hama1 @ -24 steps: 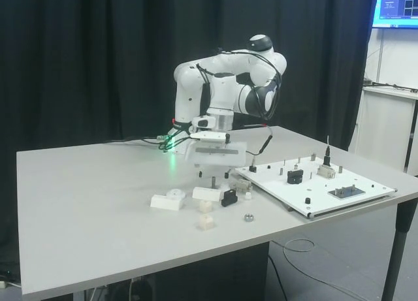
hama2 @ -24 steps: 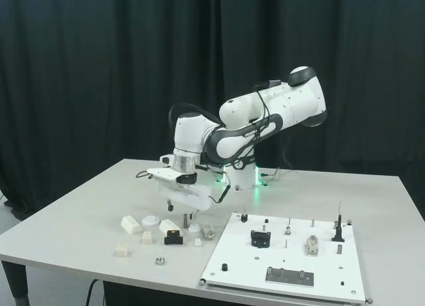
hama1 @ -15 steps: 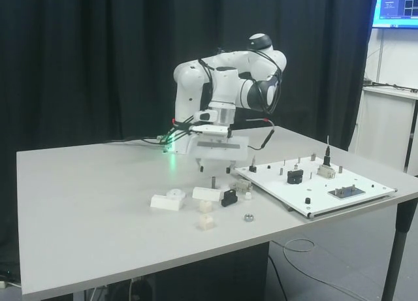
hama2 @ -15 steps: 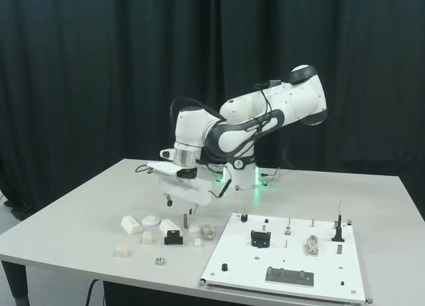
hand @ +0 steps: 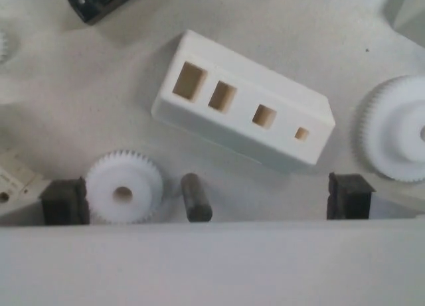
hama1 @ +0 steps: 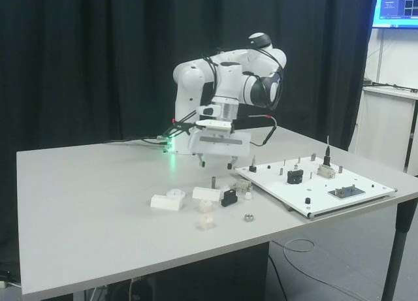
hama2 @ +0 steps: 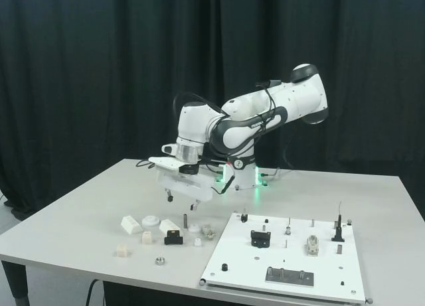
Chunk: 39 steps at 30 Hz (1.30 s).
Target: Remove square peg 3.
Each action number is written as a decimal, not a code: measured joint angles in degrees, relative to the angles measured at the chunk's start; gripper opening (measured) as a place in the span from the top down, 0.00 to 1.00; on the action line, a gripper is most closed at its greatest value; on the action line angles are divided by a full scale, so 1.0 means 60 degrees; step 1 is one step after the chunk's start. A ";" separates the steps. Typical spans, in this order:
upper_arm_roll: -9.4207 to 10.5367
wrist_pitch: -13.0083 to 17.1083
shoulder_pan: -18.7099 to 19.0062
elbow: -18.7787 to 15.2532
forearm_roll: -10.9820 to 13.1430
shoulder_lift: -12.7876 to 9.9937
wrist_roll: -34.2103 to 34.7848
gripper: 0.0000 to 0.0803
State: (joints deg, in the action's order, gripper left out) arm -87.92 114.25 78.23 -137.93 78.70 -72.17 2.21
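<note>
Behind a black curtain stands the grey table (hama1: 85,196), and on it we see the white arm with its gripper (hama2: 180,200) hanging above a cluster of small parts, touching none of them. Its two black fingertips (hand: 64,201) stand wide apart with nothing between them, so we read the pincer as open and empty.

In the wrist view we look down on a white block with four square holes (hand: 242,99), all four holes vacant. Near it lies a short dark peg (hand: 196,197) on the table, just beside a small white gear (hand: 123,194); we cannot tell whether this is square peg 3. A larger white gear (hand: 398,129) sits past the block's smallest hole.

The white assembly board (hama2: 292,259) lies well apart from the gripper.
</note>
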 joint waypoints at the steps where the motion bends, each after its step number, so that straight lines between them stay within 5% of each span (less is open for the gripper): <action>1: -0.0016 0.0000 0.0015 0.0001 -0.0026 0.0001 0.0000 0.00; 23: -0.0396 -0.0097 0.0318 0.0162 -0.0352 0.0122 0.0199 0.00; 39: -0.0838 -0.0817 0.0607 0.0434 -0.0581 0.0124 0.0605 0.00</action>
State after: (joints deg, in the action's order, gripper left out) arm -92.95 109.34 81.87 -135.33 75.21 -71.43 5.84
